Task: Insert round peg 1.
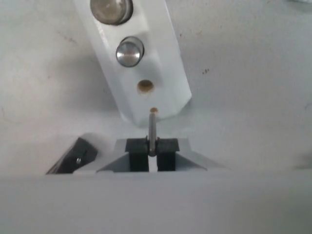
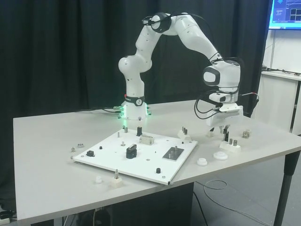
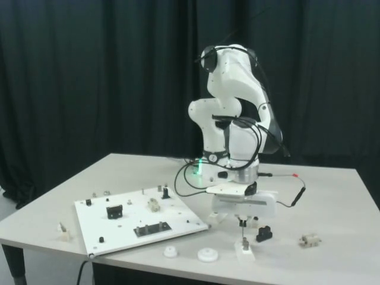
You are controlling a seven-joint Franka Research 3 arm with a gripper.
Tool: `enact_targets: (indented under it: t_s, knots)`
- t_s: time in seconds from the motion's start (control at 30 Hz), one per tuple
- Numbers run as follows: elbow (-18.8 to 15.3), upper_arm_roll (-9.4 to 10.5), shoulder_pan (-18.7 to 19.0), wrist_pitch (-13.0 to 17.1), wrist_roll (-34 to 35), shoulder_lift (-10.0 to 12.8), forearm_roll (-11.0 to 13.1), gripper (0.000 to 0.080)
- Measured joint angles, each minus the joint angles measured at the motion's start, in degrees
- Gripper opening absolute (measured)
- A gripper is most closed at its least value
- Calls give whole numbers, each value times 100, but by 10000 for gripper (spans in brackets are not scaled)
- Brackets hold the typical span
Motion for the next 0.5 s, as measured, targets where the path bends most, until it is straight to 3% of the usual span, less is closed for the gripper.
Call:
enact_targets:
  t_s: [0.5]
  knots:
    - [31,-20,0,-233,0,-161,-9,32]
